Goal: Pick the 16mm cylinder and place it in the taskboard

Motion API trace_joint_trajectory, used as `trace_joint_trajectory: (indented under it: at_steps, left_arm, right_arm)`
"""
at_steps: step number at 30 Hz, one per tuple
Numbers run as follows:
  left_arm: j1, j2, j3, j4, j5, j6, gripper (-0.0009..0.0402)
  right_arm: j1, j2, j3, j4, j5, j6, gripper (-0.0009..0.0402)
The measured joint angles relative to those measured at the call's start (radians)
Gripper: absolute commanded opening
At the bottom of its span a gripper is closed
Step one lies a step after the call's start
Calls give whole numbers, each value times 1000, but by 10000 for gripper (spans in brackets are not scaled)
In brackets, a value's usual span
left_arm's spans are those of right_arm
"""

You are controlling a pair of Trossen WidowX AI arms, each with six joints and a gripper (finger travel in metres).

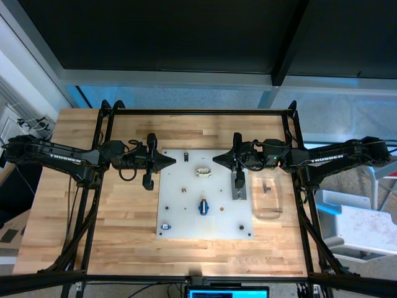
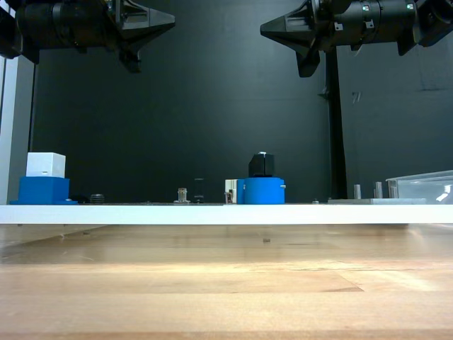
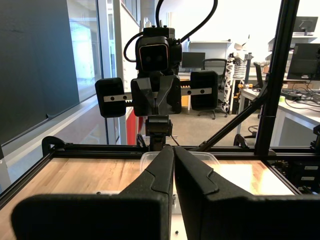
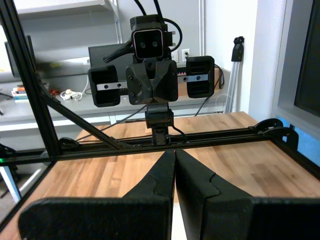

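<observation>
**Hovering high over the taskboard, both grippers empty**

So the left gripper point(image 1: 173, 160) and right gripper point(image 1: 215, 159) sit nose to nose above the far part of the taskboard point(image 1: 186, 214), with a gap between the 2 tips. Both have their fingers pressed flat together with nothing in them, which only the 2 wrist views show.

What I take for the 16mm cylinder point(image 1: 266, 185) is a small piece in the clear plastic tray point(image 1: 278, 208). That's just off the board's right edge, on the near side of the right arm and well apart from either jaw. It's too small to be sure.

The low view shows what the high one can't: both grippers hang far above the blue fitting point(image 2: 263, 191). Bare table point(image 1: 124, 248) runs left of and in front of the board, and the black frame point(image 1: 198, 112) boxes in the edges.
</observation>
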Motion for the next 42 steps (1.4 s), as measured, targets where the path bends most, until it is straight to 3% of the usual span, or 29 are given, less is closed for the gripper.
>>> trace_joint_trajectory:
  at_steps: [5,11,18,26,42]
  left_arm:
    - [0,0,0,0,0,0,0]
    - [0,0,0,0,0,0,0]
    - [0,0,0,0,0,0,0]
    - [0,0,0,0,0,0,0]
    - [0,0,0,0,0,0,0]
  right_arm:
    - [0,-11,3,-29,6,31,0]
    - [0,-17,90,-235,7,31,0]
    - [2,-17,264,-686,7,37,0]
    - [5,-17,410,-1055,4,45,0]
    - [6,-17,428,-1446,6,61,0]
